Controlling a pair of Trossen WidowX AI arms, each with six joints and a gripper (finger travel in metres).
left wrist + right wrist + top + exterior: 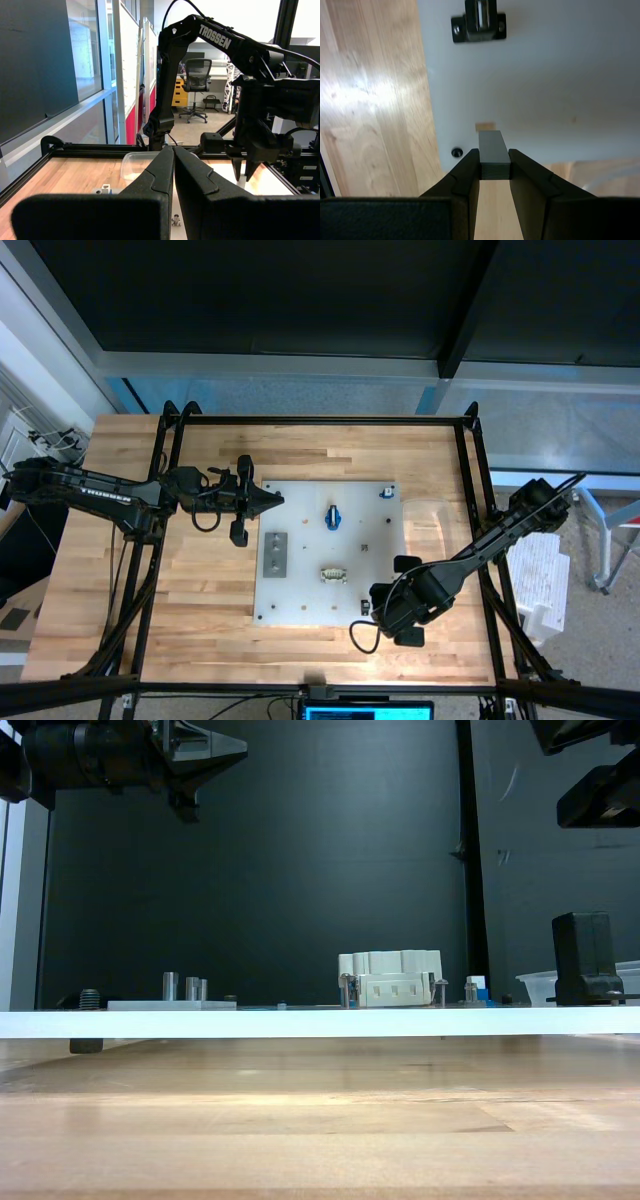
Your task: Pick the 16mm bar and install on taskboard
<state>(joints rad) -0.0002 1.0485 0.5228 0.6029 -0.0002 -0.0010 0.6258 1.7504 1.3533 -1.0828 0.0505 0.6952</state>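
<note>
Overhead, a white square taskboard (pixel 300 602) lies on a wooden table (pixel 120 580) between two black robot arms. The right gripper (pixel 495 159) hangs above the board's near right corner. Its jaws are clamped on the 16mm bar (pixel 493 144), a small grey metal piece pinched between the two fingertips, with one flat end sticking out past them. The left gripper (pixel 173 150) is raised over the board's left edge, its jaws pressed together on nothing.

The bar looks rigid, smooth and very light, so it should neither bend nor sag. Its bare metal is probably slippery, so it could twist or slide in the grip if it meets a hole off-centre. Holding it by the sides near one end, as here, leaves the free end clear to be inserted.

Much of the bar is hidden. The fingers cover its other end, so neither its full length nor whether it is round can be told. In the high view the gripper covers it completely. In the low view the right gripper is cut off at the frame edge. A grey block (pixel 274 553) sits on the left side of the board, but no view shows which opening is meant for the bar.
</note>
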